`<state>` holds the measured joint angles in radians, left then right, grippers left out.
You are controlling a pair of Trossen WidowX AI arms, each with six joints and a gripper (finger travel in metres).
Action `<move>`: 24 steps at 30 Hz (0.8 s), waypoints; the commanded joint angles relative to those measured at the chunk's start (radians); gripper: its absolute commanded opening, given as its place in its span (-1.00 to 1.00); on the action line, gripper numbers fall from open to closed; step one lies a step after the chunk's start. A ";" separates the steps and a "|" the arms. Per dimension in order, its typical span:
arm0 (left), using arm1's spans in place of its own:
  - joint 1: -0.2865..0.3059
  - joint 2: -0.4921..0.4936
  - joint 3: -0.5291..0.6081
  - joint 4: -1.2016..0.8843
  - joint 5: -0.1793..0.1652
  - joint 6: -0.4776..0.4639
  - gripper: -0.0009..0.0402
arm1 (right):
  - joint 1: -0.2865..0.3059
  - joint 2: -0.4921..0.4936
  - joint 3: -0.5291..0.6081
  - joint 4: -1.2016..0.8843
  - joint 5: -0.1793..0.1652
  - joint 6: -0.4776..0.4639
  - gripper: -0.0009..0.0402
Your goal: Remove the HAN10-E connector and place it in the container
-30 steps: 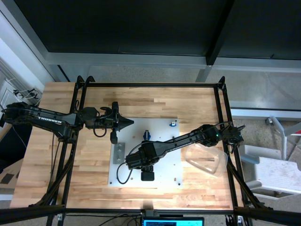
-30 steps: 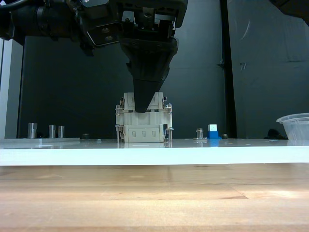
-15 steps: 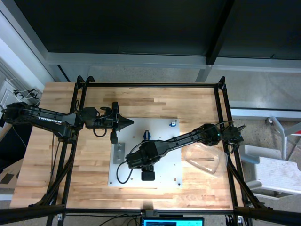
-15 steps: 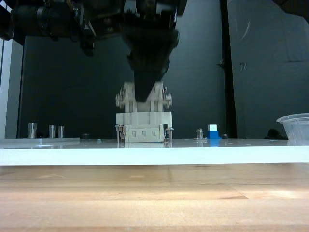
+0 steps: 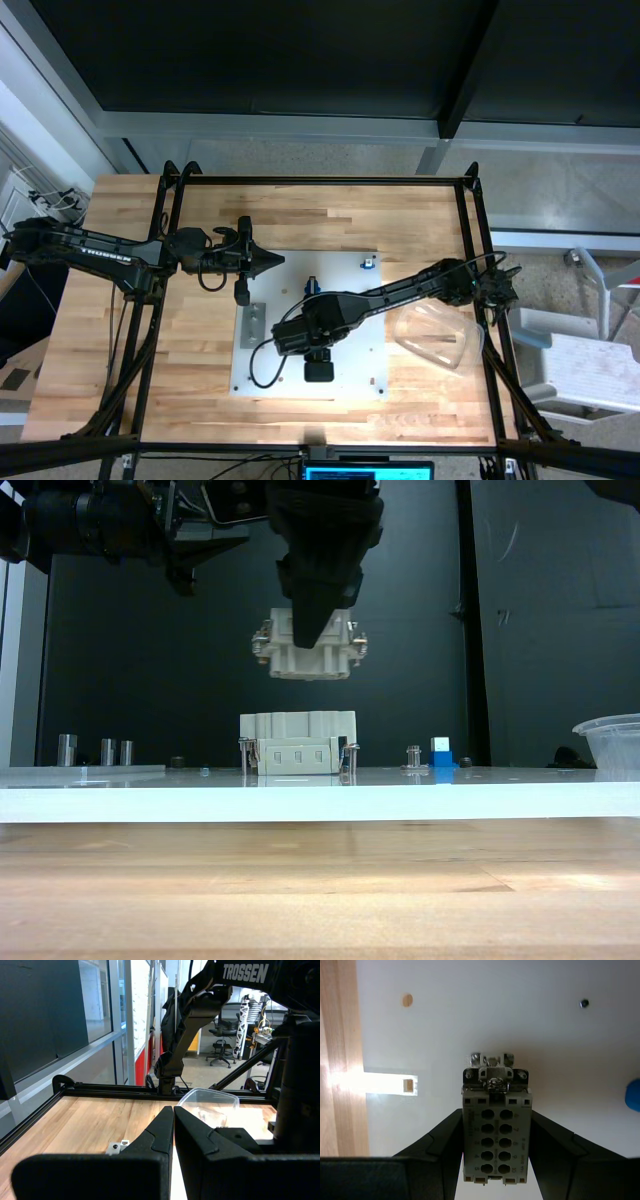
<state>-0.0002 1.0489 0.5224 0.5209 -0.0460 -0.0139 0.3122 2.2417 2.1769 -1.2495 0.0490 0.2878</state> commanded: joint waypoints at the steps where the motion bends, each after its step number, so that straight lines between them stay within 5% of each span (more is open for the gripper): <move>1: 0.000 0.000 0.000 0.000 0.000 0.000 -0.96 | 0.001 -0.050 -0.072 0.031 0.002 0.024 -0.81; 24: 0.000 0.000 0.000 0.000 0.000 0.000 -0.96 | 0.034 -0.568 -0.770 0.208 0.008 0.151 -0.81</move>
